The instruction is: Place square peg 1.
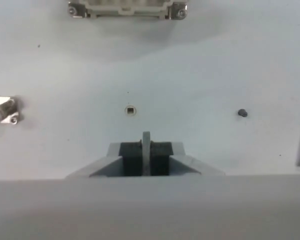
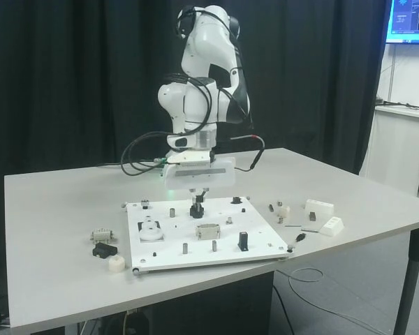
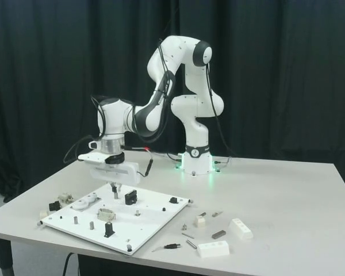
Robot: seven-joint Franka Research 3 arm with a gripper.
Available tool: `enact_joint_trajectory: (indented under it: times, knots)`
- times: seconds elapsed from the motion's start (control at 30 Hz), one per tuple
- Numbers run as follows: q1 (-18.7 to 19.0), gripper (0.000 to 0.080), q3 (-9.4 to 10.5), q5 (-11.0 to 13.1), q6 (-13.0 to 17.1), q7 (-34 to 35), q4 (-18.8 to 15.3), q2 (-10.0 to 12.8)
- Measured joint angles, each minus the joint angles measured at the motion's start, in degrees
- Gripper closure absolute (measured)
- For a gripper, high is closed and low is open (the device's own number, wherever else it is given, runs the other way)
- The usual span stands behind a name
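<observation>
Over the white board point(image 2: 195, 241) your gripper point(image 1: 146, 159) is hanging w/ fingers narrowed on square peg 1 point(image 1: 146, 150), a thin grey bar sticking out past the tips. So pickup's done, you're carrying it. Insertion is what's left: the peg is riding above the board, not touching it. The small square socket point(image 1: 130, 110) is sitting just ahead of the peg tip on the board, prob. the target, though you can't confirm that. A grey multi-pin connector point(image 1: 127, 9) is lying further on, beyond the socket.

wrist downward, 2 room views sharing table point(image 2: 56, 209)
</observation>
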Motion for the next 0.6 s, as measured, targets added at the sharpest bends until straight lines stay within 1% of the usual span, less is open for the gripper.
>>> enact_joint_trajectory:
  times: [0.27, 0.6]
  knots:
    - [0.00, 0.0775, -0.21, -0.67, -1.55, 0.32, 0.94, -0.43]
    - [0.02, 0.0775, -0.21, -0.94, -2.15, 0.62, 1.41, -0.48]
